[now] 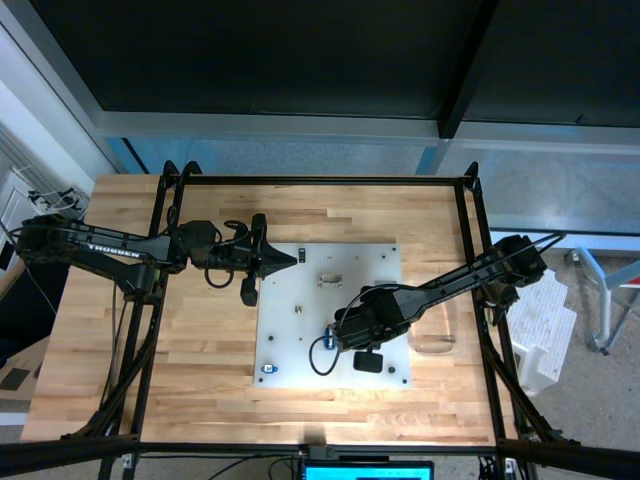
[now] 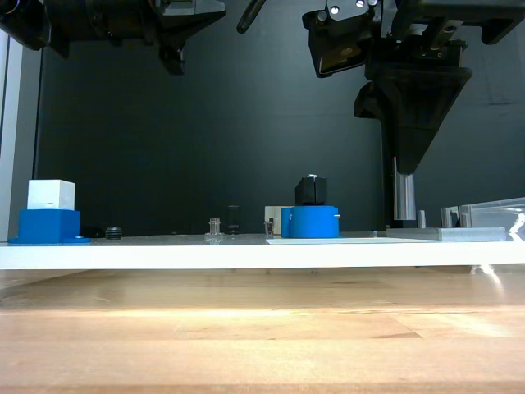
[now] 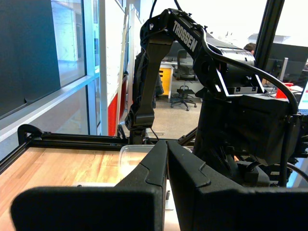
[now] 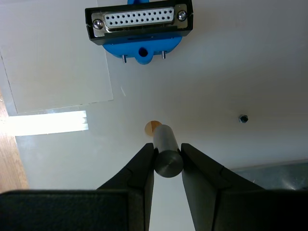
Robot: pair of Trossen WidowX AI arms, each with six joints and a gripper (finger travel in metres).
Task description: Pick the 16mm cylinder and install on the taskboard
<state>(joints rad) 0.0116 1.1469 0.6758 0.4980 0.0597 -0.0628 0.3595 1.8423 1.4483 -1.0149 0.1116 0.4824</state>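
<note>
— Pincers first: what do we see on the right?
— We see the right pincer clenched on the 16mm cylinder, which is upright over the taskboard, slightly toward five o'clock from its middle. A small hole shows just past its end.
— And the left?
— We find the left pincer clamped on nothing, fingers touching, hovering at the board's ten o'clock corner.

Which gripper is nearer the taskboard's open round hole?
Right. The right gripper, shut on the 16mm cylinder, is right at the hole; the left gripper hangs over the taskboard's far-left edge.
</note>
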